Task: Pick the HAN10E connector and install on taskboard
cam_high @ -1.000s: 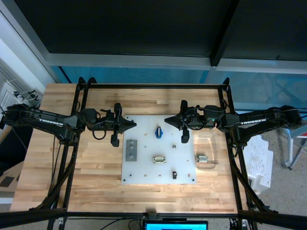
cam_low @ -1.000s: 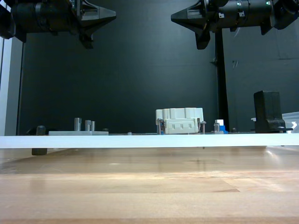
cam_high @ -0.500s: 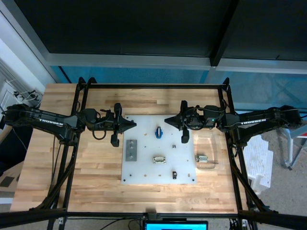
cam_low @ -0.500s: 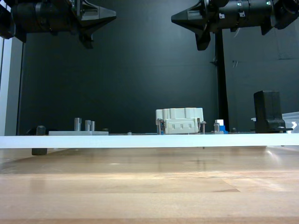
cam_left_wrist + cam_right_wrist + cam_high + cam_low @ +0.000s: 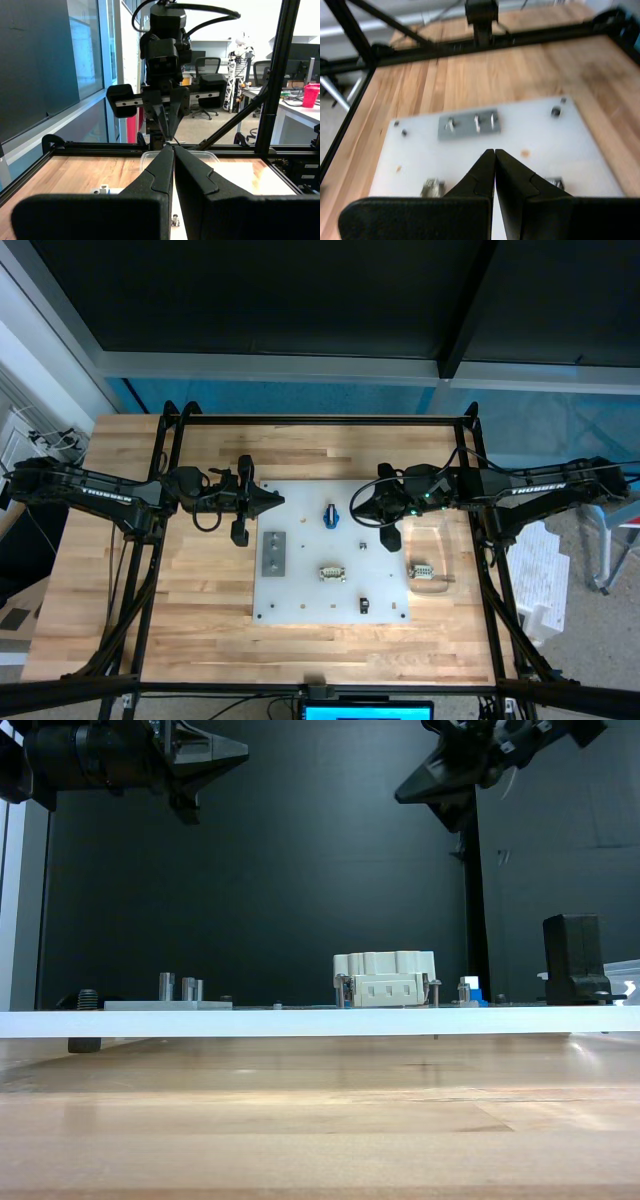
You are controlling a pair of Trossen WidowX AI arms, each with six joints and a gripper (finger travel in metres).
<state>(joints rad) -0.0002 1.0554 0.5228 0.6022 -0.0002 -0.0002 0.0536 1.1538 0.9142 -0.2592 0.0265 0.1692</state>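
The white taskboard [image 5: 300,595] lies mid-table. One beige HAN10E connector [image 5: 421,571] lies in the clear tray [image 5: 437,536] to the right of the board. A similar beige block [image 5: 332,572] [image 5: 385,980] stands on the board, blurred in the right wrist view [image 5: 432,187]. My right gripper [image 5: 355,515] [image 5: 400,795] [image 5: 494,151] is shut and empty, tilted down above the board's far right part, well above the connectors. My left gripper [image 5: 275,498] [image 5: 245,755] [image 5: 172,147] is shut and empty, level, high over the board's far left corner.
On the board are a grey plate with pins [image 5: 272,552] [image 5: 469,125], a blue upright part [image 5: 330,515] and a black fitting [image 5: 575,960]. A black frame [image 5: 320,421] runs around the table's far and side edges.
The right arm has tipped its gripper nose-down toward the board and shifted a little nearer and rightward. The left arm and all the parts are where they were.
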